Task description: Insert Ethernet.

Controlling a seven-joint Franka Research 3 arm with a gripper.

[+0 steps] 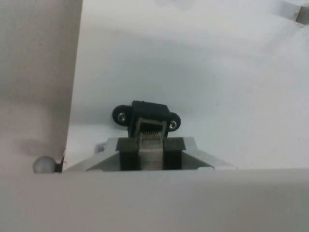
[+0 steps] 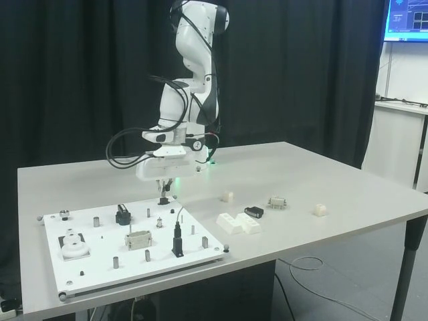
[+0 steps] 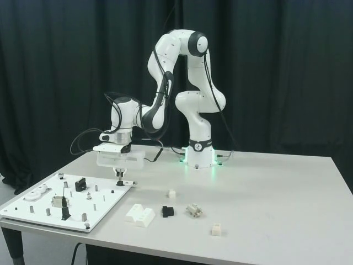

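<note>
- As the wrist view looks down past them, the two black fingers of the gripper [image 1: 152, 153] are clenched on the Ethernet plug [image 1: 151, 141], whose row of contacts shows between them at the tips.
- Directly beyond the plug sits the black Ethernet socket [image 1: 146, 115], a small housing with two flanges screwed onto the white board [image 1: 217, 87]; plug and socket look very close, though whether the plug has entered the opening cannot be told.
- In the first room view the gripper [image 2: 162, 188] hangs low over the far edge of the board [image 2: 93, 264], with the socket [image 2: 162, 200] right under it; the second room view shows the same, gripper [image 3: 118, 174] just above socket [image 3: 119, 183].
- Judged from this, the step in hand is the final alignment and descent. The next move calls for a straight push along the socket's axis, with the plug square to the opening.
- The board also carries pegs, a black upright connector [image 2: 178, 244] and a white round part [image 2: 73, 249].
- It rests on the grey table [image 2: 334, 174], where small white blocks [image 2: 238, 223] and a black piece [image 2: 254, 212] lie well apart from it.
- Black curtains [image 3: 287, 66] close off the room behind the white arm [image 3: 190, 105].
</note>
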